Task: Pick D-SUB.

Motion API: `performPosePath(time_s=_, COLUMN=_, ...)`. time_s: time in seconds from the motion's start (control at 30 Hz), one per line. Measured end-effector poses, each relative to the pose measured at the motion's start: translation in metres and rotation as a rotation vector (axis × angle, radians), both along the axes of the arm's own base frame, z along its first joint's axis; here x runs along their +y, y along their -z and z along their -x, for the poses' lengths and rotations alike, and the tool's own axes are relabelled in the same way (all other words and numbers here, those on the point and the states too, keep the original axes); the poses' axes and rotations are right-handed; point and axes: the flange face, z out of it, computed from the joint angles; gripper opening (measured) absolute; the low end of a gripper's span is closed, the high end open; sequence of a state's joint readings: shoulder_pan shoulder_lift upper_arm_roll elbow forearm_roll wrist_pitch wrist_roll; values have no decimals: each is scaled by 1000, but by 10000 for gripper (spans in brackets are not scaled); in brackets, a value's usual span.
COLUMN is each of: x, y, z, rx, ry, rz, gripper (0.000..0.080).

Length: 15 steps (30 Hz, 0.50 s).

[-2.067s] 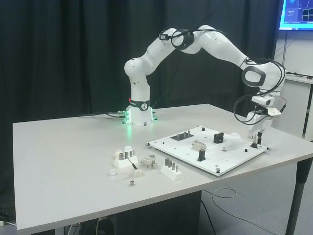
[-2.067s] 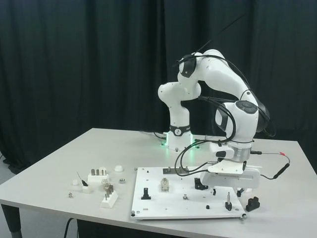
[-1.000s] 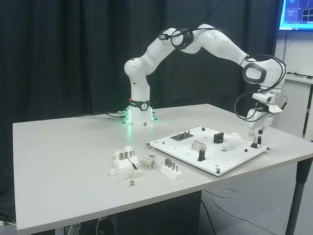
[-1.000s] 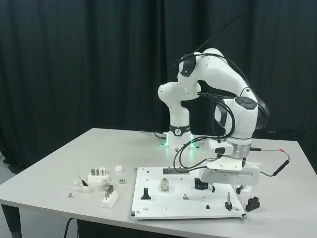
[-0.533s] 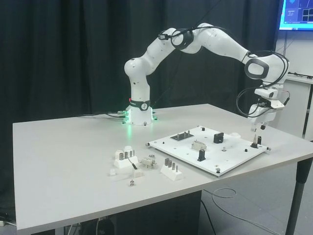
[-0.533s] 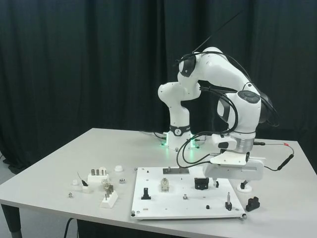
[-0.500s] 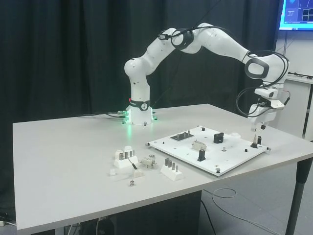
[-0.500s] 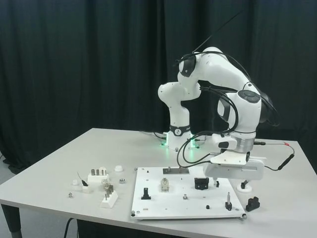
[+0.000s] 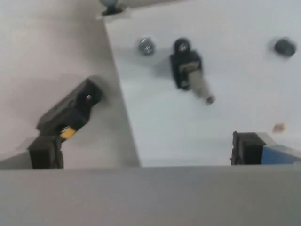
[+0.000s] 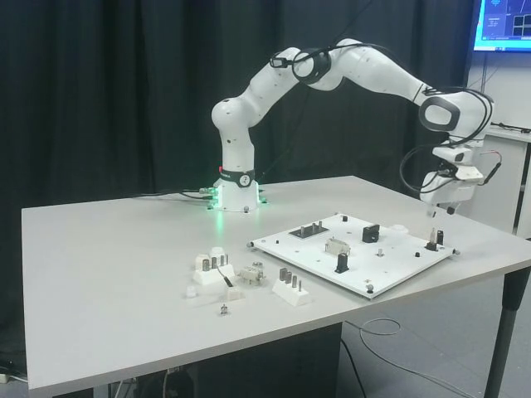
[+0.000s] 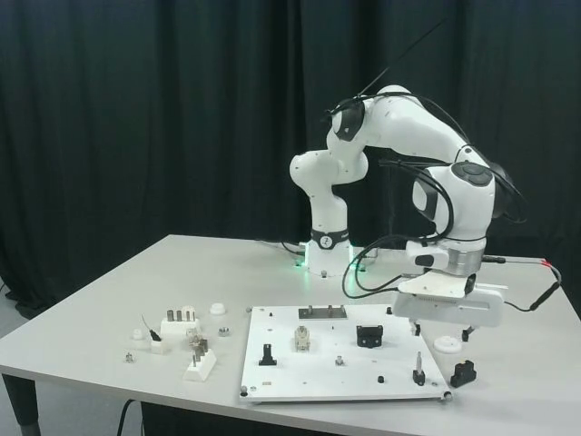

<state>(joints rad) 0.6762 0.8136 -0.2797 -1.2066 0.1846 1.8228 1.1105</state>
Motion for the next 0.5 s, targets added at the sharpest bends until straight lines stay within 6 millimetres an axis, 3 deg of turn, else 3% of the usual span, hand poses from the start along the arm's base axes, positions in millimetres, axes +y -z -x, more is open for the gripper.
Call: performPosePath(time_s=0.5, x=31, y=8, z=21, rx=-25, ry=203, rz=51, gripper=800)
